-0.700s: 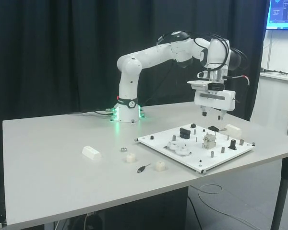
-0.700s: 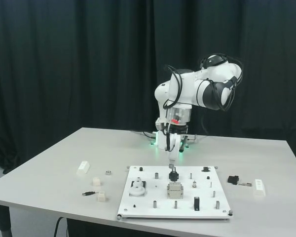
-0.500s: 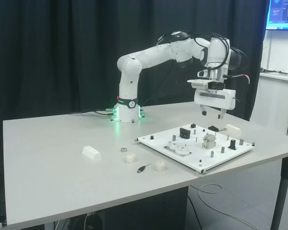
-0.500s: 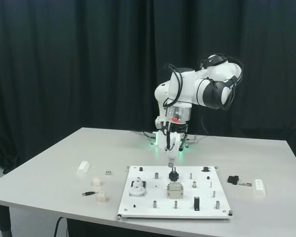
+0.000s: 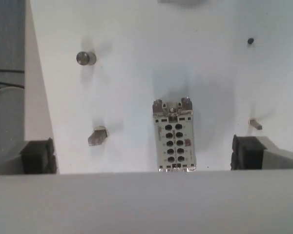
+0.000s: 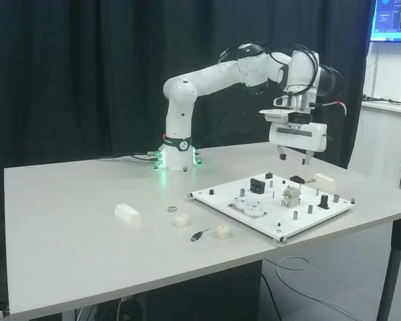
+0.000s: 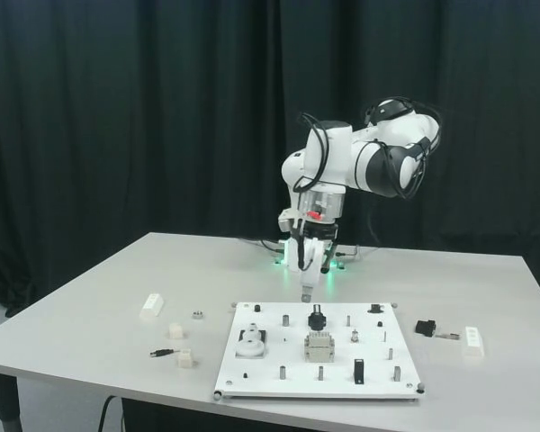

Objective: Remove waterproof.

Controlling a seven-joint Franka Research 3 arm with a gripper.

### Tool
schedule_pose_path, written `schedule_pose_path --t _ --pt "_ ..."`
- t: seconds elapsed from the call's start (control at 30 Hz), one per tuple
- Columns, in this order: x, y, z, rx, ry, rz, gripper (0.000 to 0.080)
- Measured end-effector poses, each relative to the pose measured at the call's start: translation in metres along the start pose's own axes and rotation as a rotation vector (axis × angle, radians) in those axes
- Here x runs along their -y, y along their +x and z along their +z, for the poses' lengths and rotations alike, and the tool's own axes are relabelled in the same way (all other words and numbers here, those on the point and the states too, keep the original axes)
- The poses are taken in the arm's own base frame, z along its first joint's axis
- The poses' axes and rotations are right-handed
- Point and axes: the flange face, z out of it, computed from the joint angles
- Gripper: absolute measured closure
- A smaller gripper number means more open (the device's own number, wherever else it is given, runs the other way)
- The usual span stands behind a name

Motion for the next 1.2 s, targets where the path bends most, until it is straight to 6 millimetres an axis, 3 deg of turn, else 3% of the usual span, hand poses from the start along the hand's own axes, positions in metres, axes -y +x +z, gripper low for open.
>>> schedule_pose_path --t 1.2 --pt "0.014 0.007 -0.006 0.005 -0.041 -0.019 0.0003"
